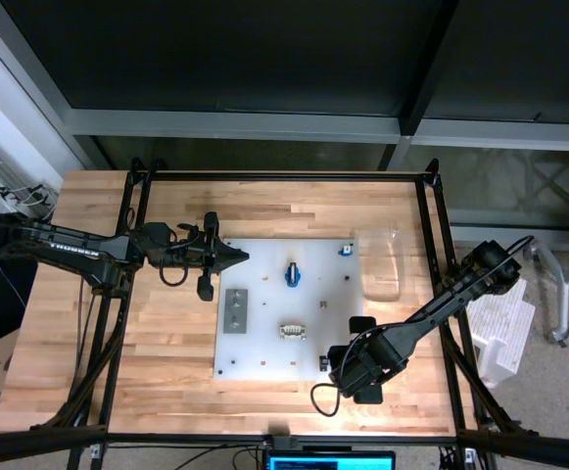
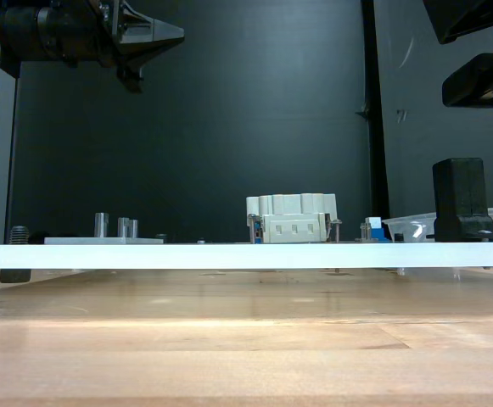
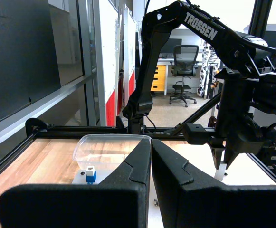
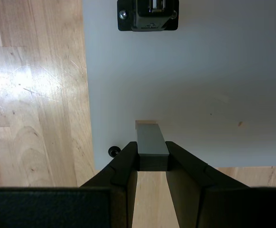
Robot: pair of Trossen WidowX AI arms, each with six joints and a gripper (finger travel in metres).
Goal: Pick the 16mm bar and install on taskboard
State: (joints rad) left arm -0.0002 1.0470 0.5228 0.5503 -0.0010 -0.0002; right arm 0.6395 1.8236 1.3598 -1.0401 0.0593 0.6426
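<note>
High view: left gripper [image 1: 237,257] hangs over the taskboard's [image 1: 264,354] far-left corner. Right gripper [image 1: 339,365] is at the board's near-right corner, pointing down. Grey block [image 1: 236,310] sits on the board's left part and blue knob [image 1: 293,275] toward its far edge. Clear tray [image 1: 380,264] lies just off the board's far-right side.

Low view: left gripper [image 2: 159,34] is well above the taskboard [image 2: 229,255]. Beige connector [image 2: 293,219] stands mid-board, black block [image 2: 461,202] at the right end.

Left wrist: left gripper [image 3: 151,147] jaws pressed together, nothing btwn them. Clear tray [image 3: 110,148] and a small blue connector [image 3: 90,176] are beyond.

Right wrist: right gripper [image 4: 152,149] is clenched on the 16mm bar [image 4: 150,135]. The bar is upright over the taskboard [image 4: 199,80], near its edge, beside a corner screw [image 4: 113,151]. Can't tell if the bar touches the board.
</note>
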